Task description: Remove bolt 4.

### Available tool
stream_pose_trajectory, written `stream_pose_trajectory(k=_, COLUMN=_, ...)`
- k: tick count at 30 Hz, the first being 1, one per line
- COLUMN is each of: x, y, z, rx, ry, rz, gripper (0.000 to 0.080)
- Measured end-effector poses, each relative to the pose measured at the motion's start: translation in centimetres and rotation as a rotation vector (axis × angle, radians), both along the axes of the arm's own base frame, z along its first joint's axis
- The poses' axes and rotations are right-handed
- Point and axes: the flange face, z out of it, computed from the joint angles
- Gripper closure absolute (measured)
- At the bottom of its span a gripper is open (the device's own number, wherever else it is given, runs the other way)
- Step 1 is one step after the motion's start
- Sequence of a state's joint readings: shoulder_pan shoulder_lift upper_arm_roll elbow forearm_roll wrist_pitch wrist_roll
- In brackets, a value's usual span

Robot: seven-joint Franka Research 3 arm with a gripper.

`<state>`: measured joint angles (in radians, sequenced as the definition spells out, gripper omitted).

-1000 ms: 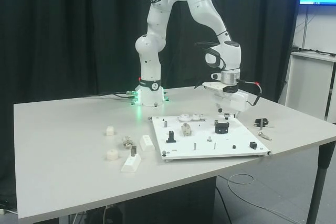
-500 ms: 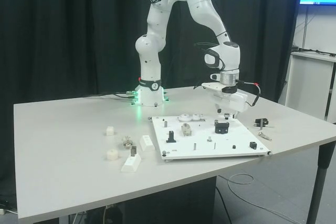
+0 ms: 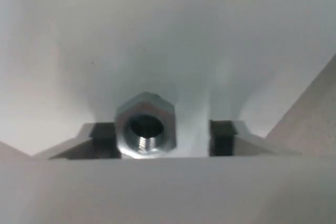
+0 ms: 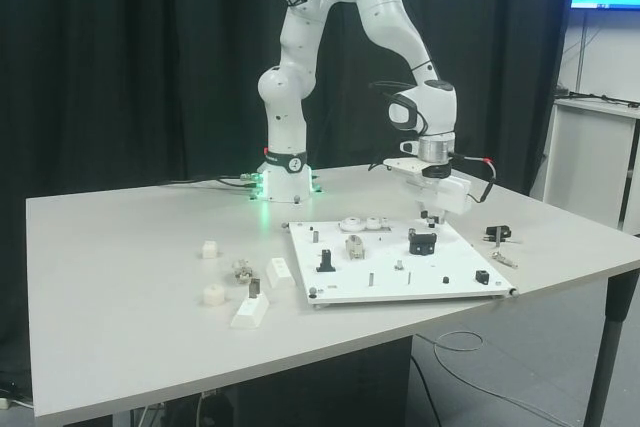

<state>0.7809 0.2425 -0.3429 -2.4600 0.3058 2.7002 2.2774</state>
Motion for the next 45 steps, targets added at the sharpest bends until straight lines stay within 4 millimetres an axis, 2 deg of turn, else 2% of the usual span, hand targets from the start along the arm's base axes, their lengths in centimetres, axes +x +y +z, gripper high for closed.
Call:
stream_pose_trajectory(k=1, x=0.07, y=-0.01, z=0.03, rx=0.000, ry=-0.005, rz=0.000, gripper=0.0442)
stream_pose_trajectory(k=6, x=0.25, y=-0.01, z=0.05, rx=0.001, ry=-0.024, rz=0.001, gripper=0.0442)
stream_pose_trajectory(k=7, x=0.25, y=-0.01, z=0.05, rx=0.001, ry=-0.024, rz=0.001, gripper=0.0575)
stream_pose_trajectory(k=23, x=0.26, y=0.00, z=0.05, rx=0.000, ry=-0.029, rz=0.053, gripper=0.0574)
stream_pose_trajectory(k=45, x=0.02, y=0.97, z=0.06, rx=-0.069, ry=-0.038, rz=0.358, gripper=0.0576)
